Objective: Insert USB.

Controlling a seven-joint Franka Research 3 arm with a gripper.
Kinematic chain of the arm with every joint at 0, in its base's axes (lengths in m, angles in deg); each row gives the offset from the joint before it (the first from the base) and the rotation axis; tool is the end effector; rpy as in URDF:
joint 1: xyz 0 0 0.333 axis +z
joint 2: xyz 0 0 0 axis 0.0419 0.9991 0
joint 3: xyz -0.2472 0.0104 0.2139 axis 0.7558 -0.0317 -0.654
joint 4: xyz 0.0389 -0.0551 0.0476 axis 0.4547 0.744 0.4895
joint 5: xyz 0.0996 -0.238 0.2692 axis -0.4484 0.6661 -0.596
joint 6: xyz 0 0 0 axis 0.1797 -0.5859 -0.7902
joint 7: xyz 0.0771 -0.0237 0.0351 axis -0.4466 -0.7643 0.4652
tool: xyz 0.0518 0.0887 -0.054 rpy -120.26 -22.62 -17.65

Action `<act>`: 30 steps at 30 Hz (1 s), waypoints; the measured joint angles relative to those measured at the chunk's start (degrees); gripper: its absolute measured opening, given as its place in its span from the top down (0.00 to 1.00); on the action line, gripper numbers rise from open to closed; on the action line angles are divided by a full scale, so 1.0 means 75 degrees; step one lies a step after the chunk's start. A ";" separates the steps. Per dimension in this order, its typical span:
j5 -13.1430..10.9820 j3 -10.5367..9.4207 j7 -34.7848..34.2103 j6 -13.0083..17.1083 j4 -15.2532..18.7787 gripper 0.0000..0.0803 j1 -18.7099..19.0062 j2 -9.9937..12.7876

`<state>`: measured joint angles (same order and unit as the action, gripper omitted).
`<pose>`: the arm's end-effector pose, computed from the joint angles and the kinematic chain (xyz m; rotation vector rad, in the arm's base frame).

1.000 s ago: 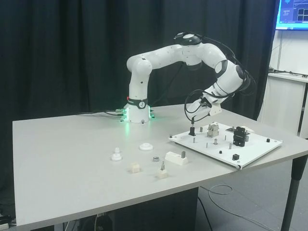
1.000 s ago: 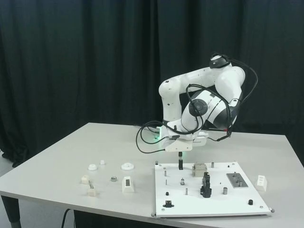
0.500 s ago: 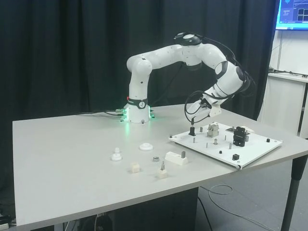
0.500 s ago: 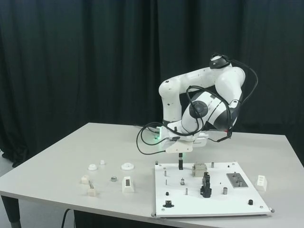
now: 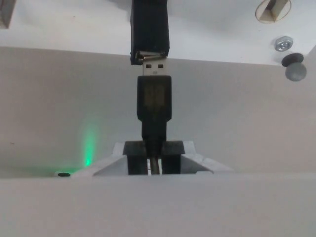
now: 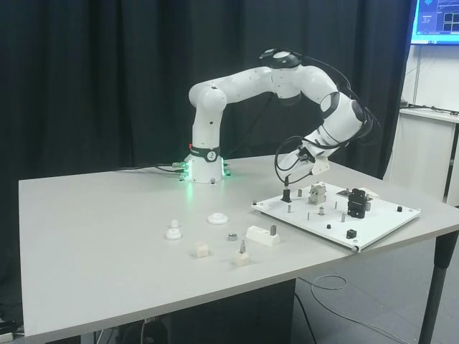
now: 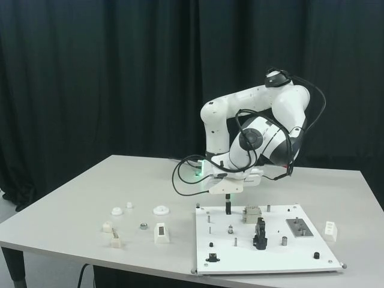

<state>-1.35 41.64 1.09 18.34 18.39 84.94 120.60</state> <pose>0.4814 0.1721 0.2429 2.5360 -0.5025 -0.8188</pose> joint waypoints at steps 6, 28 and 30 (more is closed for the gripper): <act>0.0000 -0.0007 0.0000 -0.0024 -0.0017 0.93 0.0000 0.0000; -0.0003 -0.0041 0.0000 -0.0123 -0.0081 0.93 0.0001 0.0000; -0.0003 -0.0041 0.0000 -0.0113 -0.0083 0.93 0.0001 0.0000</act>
<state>-1.38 41.33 1.08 17.49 17.77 84.94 120.60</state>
